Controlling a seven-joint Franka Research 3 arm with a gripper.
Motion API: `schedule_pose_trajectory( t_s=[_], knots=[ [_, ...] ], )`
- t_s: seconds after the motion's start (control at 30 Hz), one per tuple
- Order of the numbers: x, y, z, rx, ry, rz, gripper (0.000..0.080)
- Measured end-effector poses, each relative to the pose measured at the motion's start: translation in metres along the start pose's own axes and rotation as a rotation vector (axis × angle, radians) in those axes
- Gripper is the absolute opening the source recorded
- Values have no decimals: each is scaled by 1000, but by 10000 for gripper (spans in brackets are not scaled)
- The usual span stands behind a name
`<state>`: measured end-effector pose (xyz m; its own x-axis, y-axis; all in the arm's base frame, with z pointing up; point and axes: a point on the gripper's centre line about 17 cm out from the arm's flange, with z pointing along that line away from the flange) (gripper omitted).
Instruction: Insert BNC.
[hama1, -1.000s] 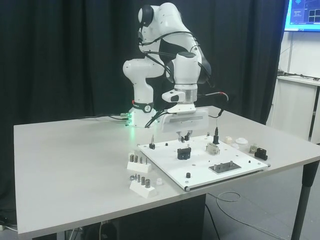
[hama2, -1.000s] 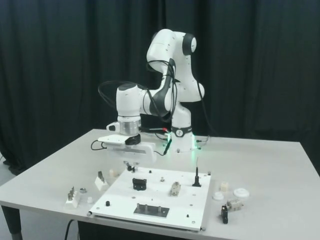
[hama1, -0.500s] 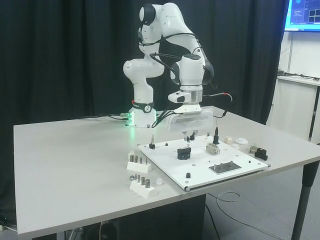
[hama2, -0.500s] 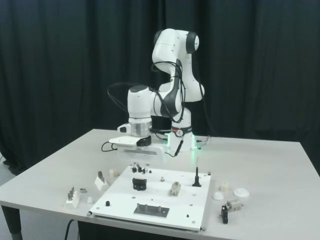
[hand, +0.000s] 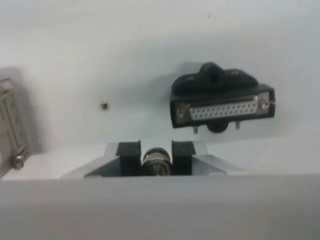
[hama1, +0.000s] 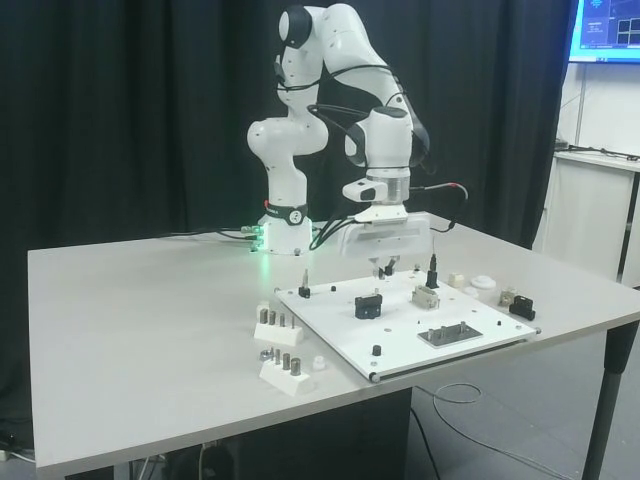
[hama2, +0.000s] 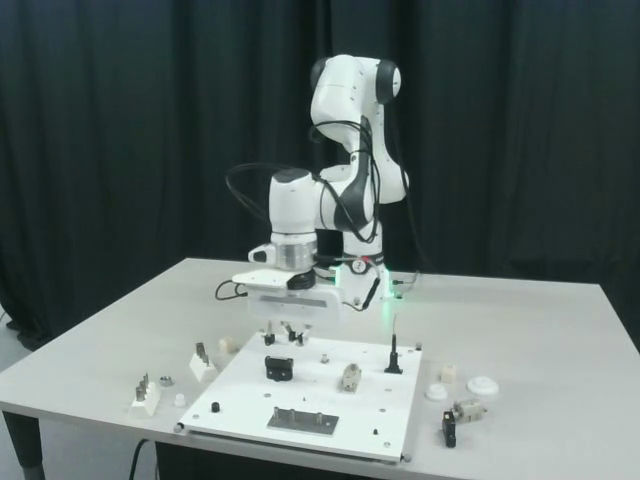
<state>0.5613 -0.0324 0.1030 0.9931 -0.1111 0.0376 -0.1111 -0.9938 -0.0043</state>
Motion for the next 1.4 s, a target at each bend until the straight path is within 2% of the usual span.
schedule_pose_trajectory(
  t_s=[0.37,0.93,1.4],
  knots=[
    [-23,-9,6,-16,-4,-9,126],
    [-47,-16,19,-7,54,-3,126],
    [-54,-22,23,-8,48,-10,126]
  ],
)
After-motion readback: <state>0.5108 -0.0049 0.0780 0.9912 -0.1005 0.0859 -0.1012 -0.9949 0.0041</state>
